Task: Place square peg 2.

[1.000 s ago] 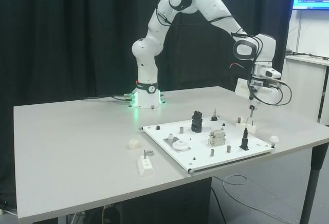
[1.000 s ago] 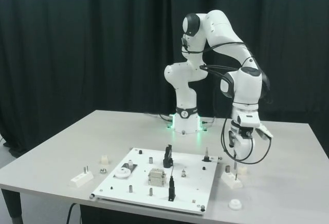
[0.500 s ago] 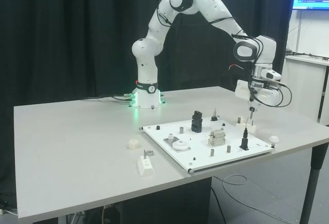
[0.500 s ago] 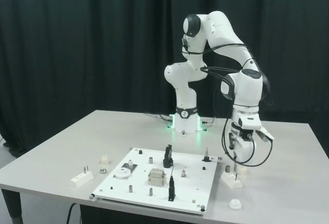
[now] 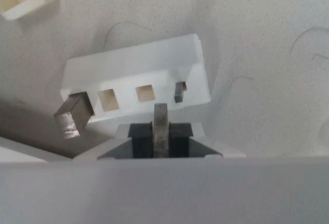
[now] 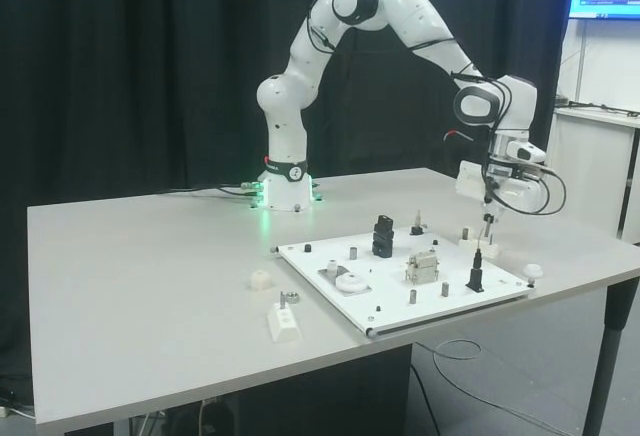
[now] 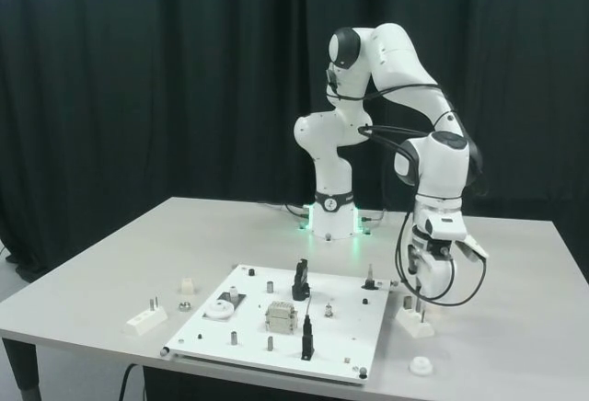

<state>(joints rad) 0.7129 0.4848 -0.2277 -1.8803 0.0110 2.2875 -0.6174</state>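
Compared with a second ago, the arm's wrist is sitting a little farther out from the base over the peg holder, and the peg is hanging lower toward it.

Square peg 2 is being carried upright, pinched narrowly in the gripper, its free end showing grey in the wrist view. It is hanging just above the white peg holder, which is lying on the grey table just off the assembly board, at about 3 o'clock from the board in the second room view. In the wrist view the holder is showing two open square sockets, one shorter peg seated beside them, and a taller square peg standing at the far end of the row.

To do this well, the peg probably needs its flat faces squared to the socket walls before it goes down, since the holder is sitting slightly turned under the gripper. A slow, straight descent, centred on the open socket nearest the seated peg, seems safest; grazing a neighbour could shift the loose holder.
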